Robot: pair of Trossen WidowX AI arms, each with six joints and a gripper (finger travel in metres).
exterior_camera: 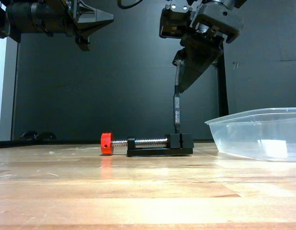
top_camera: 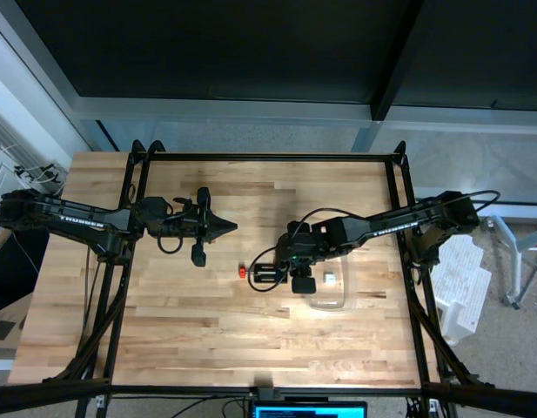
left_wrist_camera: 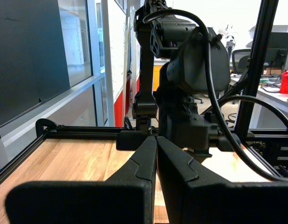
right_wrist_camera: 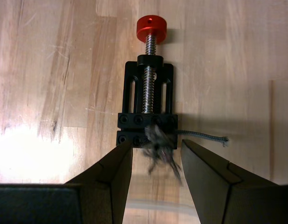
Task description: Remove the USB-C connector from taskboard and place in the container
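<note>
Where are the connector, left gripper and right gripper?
Connector (exterior_camera: 177, 111): low view, plug body.
Left gripper (top_camera: 230, 228): high view, shut fingertips, above table (top_camera: 207, 348).
Right gripper (right_wrist_camera: 156, 143): right wrist view, between open fingers, straddling connector.

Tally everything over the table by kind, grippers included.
1 taskboard
1 USB-C connector, standing in the taskboard
1 container
1 pale square piece, inside the container
2 grippers: left gripper shut, raised at the left; right gripper open, above the taskboard
Total: 6

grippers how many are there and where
2. The left gripper hangs shut above the table, left of centre; the right gripper hovers open over the taskboard, beside the container.
</note>
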